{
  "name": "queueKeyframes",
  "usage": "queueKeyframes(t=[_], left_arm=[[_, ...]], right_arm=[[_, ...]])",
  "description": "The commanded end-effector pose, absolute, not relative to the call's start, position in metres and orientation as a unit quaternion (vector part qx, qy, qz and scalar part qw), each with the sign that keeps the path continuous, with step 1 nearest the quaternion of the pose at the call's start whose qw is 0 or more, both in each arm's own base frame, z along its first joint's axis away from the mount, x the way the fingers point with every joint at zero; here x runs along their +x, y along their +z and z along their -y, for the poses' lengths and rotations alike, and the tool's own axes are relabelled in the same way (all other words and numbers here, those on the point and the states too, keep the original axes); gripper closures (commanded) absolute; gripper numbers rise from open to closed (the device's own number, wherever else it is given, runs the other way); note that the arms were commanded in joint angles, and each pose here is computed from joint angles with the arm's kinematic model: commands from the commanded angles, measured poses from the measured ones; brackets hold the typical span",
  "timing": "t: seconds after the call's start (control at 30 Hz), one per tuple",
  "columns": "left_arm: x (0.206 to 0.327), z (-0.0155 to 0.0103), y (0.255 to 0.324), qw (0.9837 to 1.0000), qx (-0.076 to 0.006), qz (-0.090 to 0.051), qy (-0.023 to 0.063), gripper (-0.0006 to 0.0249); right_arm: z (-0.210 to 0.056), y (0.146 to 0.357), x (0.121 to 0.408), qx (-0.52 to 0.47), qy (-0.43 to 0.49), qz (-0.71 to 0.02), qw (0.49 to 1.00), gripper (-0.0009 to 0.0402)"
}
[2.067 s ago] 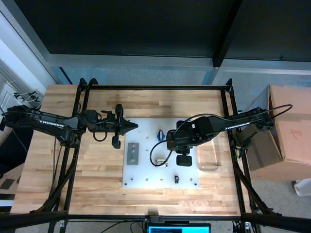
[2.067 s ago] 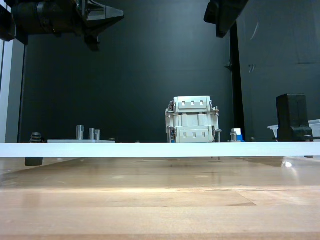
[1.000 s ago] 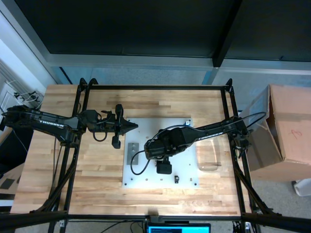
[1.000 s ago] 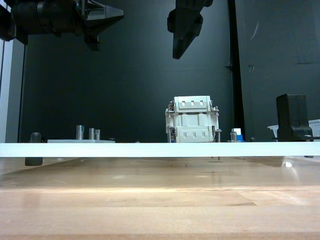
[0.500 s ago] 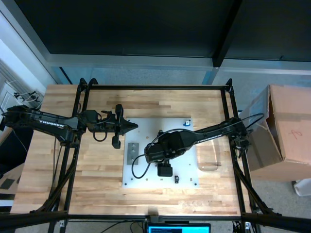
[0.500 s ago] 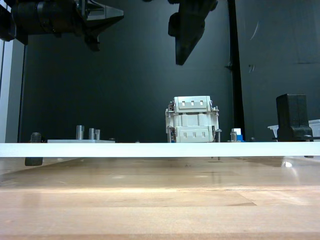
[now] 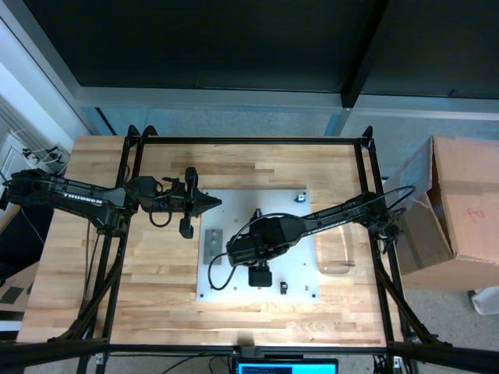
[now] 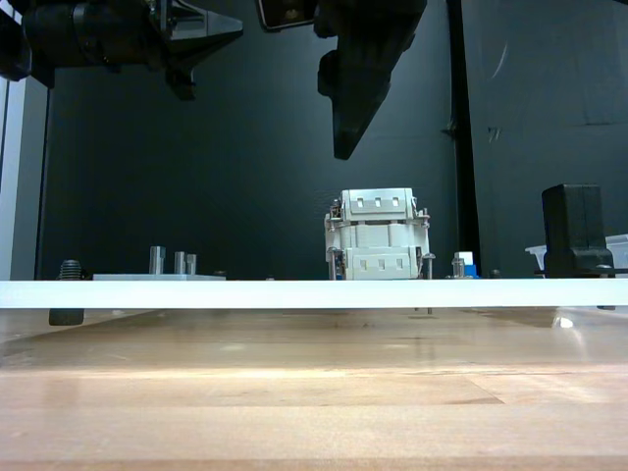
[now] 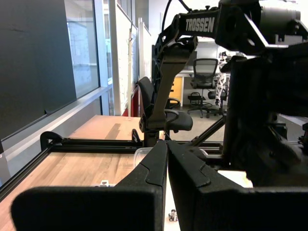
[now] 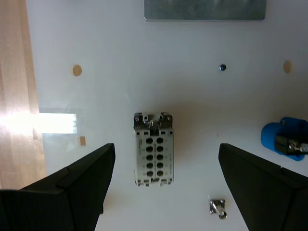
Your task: Remove the HAN10E connector from the taskboard and place in the container
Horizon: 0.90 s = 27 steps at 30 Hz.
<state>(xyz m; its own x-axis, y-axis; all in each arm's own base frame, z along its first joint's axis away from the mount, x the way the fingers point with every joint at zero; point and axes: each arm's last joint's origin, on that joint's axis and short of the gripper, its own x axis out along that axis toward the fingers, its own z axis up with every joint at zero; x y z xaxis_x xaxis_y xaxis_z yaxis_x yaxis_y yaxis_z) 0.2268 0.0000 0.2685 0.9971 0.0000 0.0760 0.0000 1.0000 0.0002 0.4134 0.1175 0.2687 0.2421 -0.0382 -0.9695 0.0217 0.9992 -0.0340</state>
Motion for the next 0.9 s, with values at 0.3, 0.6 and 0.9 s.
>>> queueKeyframes(t=[0.3,0.6,0.9], left_arm=[[0.227,0.0000,0.2685,0.9993,0.0001,0.038,0.0002,0.0243],[0.227,0.0000,0.2685,0.9993,0.0001,0.038,0.0000,0.0243],[0.227,0.0000,0.2685,0.9993,0.0001,0.038,0.0002,0.0243]], right_arm=[[-0.121,0.253,0.424,-0.007,-0.017,-0.613,0.790,0.0091],[-0.124,0.237,0.432,-0.009,-0.015,-0.613,0.790,0.0091],[-0.126,0.223,0.440,-0.009,-0.013,-0.612,0.791,0.0091]])
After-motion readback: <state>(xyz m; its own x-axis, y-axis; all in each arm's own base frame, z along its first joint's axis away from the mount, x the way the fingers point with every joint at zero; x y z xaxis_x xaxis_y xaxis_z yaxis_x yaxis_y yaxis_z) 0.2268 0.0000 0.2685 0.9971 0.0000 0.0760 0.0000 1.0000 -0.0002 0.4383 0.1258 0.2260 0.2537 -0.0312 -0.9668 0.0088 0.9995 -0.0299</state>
